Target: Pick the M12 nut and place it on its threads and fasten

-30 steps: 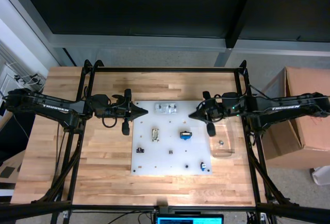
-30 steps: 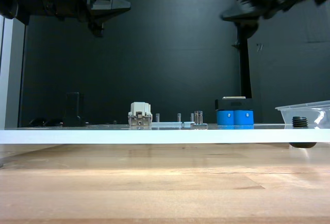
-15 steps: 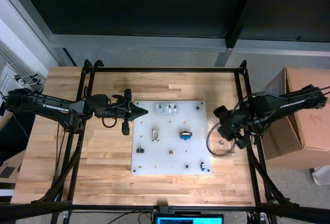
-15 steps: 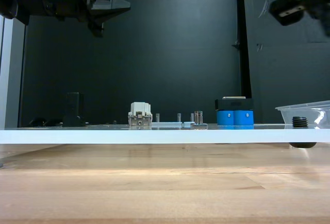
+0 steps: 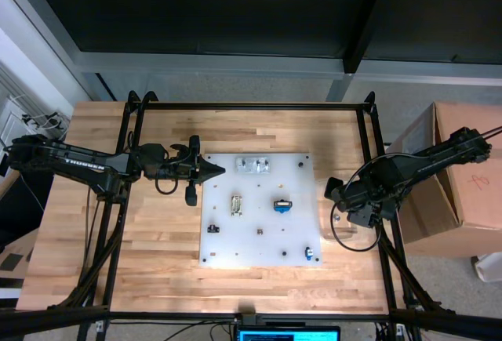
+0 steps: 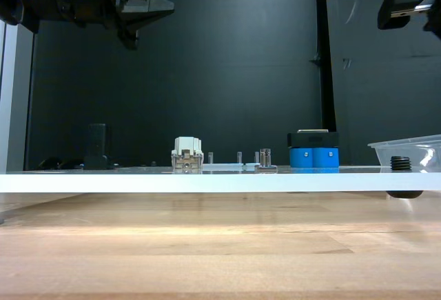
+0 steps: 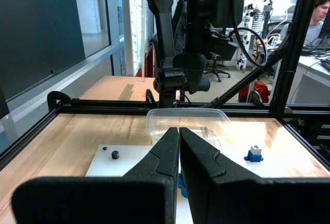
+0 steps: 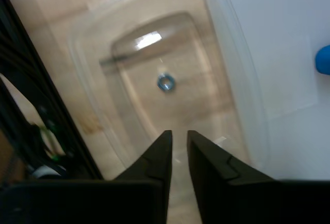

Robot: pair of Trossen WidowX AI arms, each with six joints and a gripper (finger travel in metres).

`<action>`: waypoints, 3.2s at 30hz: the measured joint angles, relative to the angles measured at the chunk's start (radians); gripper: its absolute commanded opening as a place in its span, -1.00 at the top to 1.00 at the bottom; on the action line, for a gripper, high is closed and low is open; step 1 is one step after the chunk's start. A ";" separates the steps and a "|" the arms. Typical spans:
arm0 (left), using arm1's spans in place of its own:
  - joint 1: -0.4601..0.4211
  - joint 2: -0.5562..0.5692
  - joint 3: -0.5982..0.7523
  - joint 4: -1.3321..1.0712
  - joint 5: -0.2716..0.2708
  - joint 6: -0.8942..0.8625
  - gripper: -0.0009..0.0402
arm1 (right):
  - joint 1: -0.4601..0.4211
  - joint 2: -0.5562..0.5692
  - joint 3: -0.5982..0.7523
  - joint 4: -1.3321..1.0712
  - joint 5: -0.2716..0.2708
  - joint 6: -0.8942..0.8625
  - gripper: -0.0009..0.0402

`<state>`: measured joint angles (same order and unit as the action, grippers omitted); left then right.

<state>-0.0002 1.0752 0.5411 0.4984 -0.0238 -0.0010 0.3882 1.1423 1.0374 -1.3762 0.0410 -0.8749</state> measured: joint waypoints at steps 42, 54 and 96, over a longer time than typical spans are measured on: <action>0.000 0.000 0.000 0.000 0.000 0.000 0.96 | 0.037 0.126 -0.312 0.371 -0.042 -0.314 -0.21; 0.000 0.000 0.000 0.000 0.000 0.000 0.96 | 0.037 0.143 -0.359 0.446 -0.005 -0.676 -0.21; 0.000 0.000 0.000 0.000 0.000 0.000 0.96 | 0.034 0.188 -0.429 0.592 -0.016 -0.758 0.17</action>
<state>-0.0002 1.0752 0.5411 0.4980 -0.0235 -0.0010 0.4225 1.3308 0.6086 -0.7845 0.0250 -1.6333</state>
